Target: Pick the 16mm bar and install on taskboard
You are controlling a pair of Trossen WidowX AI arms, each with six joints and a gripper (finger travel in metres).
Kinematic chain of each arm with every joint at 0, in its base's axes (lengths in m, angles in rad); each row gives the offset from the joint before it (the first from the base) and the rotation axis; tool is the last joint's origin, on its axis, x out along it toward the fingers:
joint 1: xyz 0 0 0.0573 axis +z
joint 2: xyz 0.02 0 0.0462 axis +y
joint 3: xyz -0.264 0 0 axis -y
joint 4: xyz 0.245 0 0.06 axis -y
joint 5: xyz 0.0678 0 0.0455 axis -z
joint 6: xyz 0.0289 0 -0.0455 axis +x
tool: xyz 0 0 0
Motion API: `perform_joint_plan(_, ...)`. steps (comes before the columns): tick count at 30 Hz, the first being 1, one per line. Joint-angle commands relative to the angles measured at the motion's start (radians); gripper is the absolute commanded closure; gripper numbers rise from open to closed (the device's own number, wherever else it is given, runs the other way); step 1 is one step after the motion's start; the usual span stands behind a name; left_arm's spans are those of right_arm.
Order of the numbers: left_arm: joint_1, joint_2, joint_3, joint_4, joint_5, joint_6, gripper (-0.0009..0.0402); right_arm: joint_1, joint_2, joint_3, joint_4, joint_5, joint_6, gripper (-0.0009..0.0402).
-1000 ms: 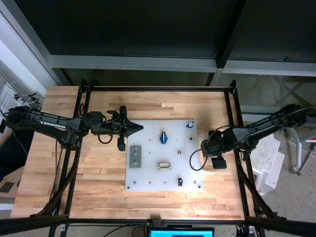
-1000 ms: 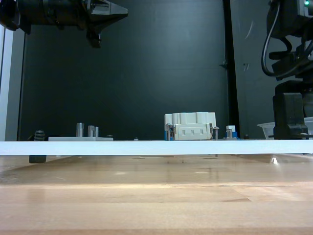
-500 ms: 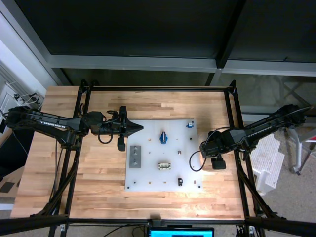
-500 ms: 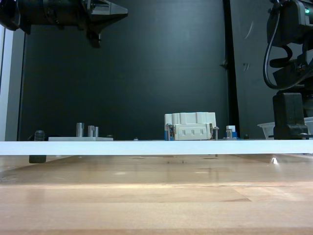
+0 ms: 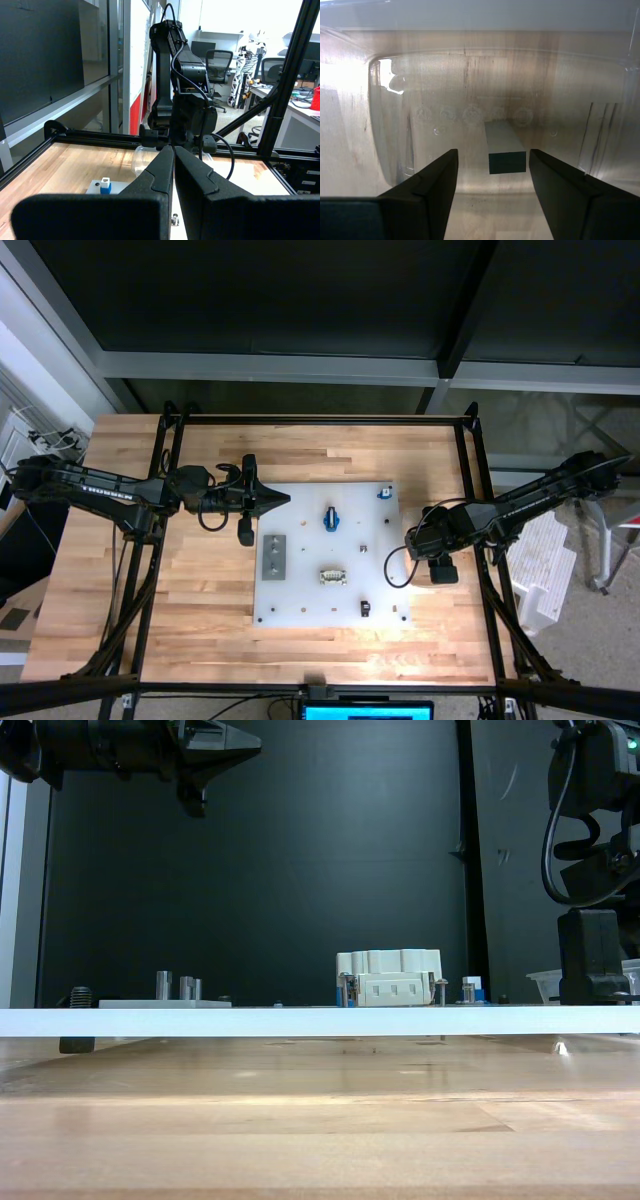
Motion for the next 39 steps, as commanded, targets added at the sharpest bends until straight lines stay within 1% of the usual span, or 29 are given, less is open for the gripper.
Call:
perform_joint_plan(1, 0.0, 0.0, 0.0, 0.0, 0.0, 0.0, 0.0393, 0.002, 0.0, 0.0, 0.0, 0.0, 0.0, 0.0231)
perform_joint_plan(3, 0.0, 0.0, 0.0, 0.0, 0.0, 0.0, 0.0393, 0.003, 0.0, 0.0, 0.0, -0.003, 0.0, 0.025)
perform_joint_plan(6, 0.0, 0.0, 0.0, 0.0, 0.0, 0.0, 0.0393, 0.005, 0.0, 0.0, 0.0, -0.027, -0.004, 0.0283)
perform_joint_plan(9, 0.0, 0.0, 0.0, 0.0, 0.0, 0.0, 0.0392, 0.006, 0.0, 0.001, 0.0, -0.03, -0.003, 0.0318)
perform_joint_plan(11, 0.0, 0.0, 0.0, 0.0, 0.0, 0.0, 0.0393, 0.007, 0.0, 0.001, 0.0, -0.048, -0.005, 0.0341)
perform_joint_plan(16, 0.0, 0.0, 0.0, 0.0, 0.0, 0.0, 0.0393, 0.009, 0.0, 0.002, 0.0, -0.051, -0.003, 0.0396)
perform_joint_plan(19, 0.0, 0.0, 0.0, 0.0, 0.0, 0.0, 0.0393, 0.011, 0.0, 0.004, 0.001, -0.051, 0.001, 0.0389)
perform_joint_plan(22, 0.0, 0.0, 0.0, 0.0, 0.0, 0.0, 0.0393, 0.011, 0.006, 0.007, 0.0, -0.051, 0.001, 0.0395)
perform_joint_plan(29, 0.0, 0.0, 0.0, 0.0, 0.0, 0.0, 0.0393, 0.014, 0.027, 0.007, 0.004, -0.053, 0.002, 0.0394)
perform_joint_plan(39, 0.0, 0.0, 0.0, 0.0, 0.0, 0.0, 0.0392, 0.017, 0.027, 0.018, -0.012, -0.051, 0.006, 0.0394)
